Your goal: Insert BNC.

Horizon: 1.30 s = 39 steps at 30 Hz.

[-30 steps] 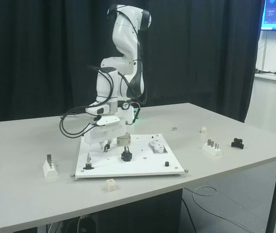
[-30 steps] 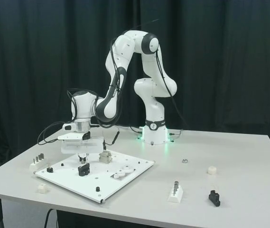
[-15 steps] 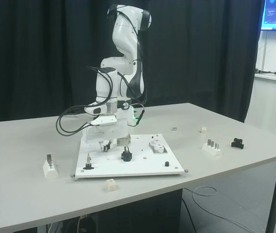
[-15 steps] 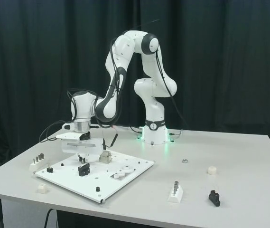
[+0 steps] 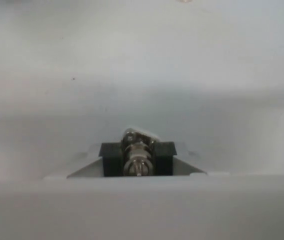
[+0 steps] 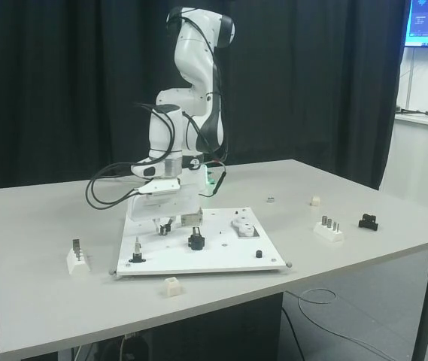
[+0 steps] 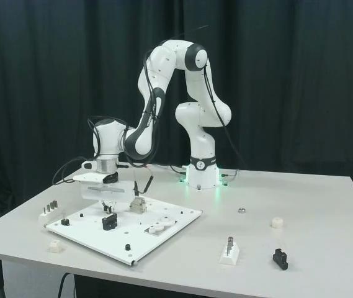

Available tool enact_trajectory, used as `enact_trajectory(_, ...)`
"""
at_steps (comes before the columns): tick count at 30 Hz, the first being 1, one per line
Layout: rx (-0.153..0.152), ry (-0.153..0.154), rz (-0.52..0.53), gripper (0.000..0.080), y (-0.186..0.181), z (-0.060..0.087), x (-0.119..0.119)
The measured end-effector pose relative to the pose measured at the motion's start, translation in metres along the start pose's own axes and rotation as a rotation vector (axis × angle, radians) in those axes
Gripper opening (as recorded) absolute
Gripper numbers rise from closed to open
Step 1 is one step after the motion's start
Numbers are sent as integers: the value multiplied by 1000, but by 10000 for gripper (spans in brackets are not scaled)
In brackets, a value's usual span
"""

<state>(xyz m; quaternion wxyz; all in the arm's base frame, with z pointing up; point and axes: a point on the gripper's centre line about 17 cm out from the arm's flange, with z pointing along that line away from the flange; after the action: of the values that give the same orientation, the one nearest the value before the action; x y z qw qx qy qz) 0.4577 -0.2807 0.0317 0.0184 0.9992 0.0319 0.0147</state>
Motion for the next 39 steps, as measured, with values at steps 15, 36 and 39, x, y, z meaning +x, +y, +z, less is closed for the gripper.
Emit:
enact_trajectory(15,0,0,0,120,1,0,0)
enact_trajectory(36,1,0,329,120,0,0,-1)
enact_trajectory(39,1,-1,396,120,1,0,-1)
